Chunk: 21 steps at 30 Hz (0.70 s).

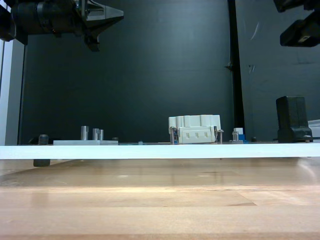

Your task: Pick the 16mm bar and install on taskboard

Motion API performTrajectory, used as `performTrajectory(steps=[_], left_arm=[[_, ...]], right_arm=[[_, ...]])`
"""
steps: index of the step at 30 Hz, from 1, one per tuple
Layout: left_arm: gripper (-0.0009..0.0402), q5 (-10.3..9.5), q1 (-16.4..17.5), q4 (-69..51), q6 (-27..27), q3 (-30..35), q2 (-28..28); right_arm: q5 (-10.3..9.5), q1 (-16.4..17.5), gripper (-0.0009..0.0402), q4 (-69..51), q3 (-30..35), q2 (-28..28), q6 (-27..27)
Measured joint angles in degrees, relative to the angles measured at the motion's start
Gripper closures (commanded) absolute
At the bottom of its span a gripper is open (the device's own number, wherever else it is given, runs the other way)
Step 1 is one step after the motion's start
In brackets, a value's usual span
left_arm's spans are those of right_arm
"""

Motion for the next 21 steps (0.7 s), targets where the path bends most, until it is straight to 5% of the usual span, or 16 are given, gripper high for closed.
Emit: performTrajectory(steps=[21], left_arm=[[0.0393, -0.02, 0.00, -0.02, -0.02, 0.00, 0.02]], right_arm=[[1.53, 4.13, 0.0389, 2.45, 7.17, 10.69, 6.78]])
